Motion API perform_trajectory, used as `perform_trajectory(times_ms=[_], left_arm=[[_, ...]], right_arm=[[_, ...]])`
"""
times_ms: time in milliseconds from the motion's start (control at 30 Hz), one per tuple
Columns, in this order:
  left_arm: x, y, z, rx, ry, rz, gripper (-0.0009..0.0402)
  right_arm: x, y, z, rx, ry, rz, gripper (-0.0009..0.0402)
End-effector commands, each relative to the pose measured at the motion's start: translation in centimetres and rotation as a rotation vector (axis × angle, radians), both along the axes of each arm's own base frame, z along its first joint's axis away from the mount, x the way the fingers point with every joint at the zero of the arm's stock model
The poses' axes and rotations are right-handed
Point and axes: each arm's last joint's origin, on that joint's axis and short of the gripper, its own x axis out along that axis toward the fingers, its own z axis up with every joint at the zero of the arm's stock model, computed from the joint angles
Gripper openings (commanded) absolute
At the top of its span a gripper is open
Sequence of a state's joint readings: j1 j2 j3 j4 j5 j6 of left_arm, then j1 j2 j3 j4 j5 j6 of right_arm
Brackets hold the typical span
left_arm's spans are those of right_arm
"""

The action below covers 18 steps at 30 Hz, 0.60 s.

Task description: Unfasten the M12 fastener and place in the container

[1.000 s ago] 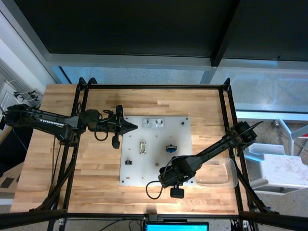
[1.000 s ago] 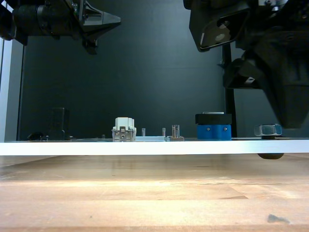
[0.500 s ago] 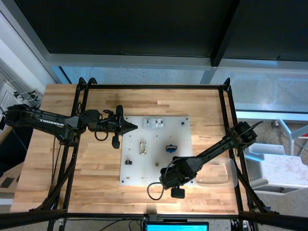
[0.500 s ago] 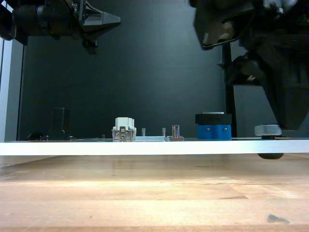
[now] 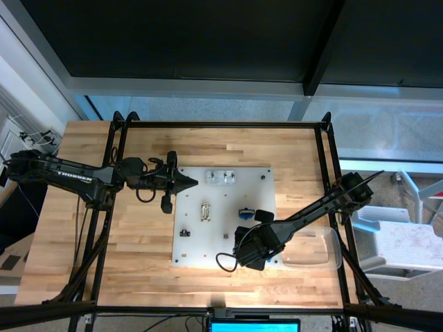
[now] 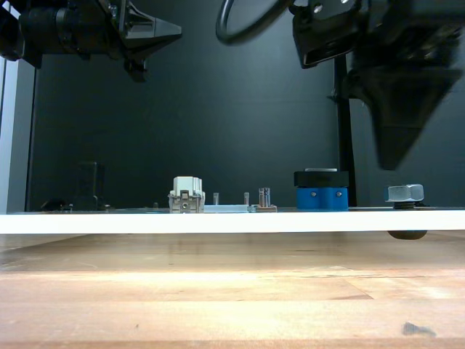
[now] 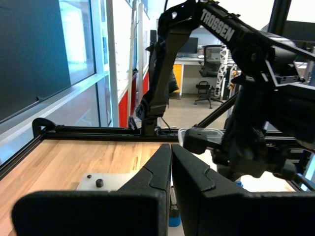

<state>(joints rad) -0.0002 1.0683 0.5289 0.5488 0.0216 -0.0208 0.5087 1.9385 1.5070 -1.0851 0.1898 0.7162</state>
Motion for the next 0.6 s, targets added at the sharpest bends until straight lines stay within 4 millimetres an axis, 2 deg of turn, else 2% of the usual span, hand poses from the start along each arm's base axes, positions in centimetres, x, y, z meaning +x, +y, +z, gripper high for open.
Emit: perform_trajectory(times_ms=[33,333,600], left_arm=[[0.0,0.0,0.0,0.0,-0.002,0.0,0.0],[0.0,0.0,0.0,0.0,0.001,0.0,0.0],[0.0,0.0,0.0,0.0,0.001,0.0,0.0]], right_arm=[[0.0,0.4,0.1,0.067,0.015,0.028,0.0],[0.8,1.9,0.2,0.286,-0.03,0.107,0.0],[1.1,2.1,-0.5,0.287,-0.029,0.091,0.0]])
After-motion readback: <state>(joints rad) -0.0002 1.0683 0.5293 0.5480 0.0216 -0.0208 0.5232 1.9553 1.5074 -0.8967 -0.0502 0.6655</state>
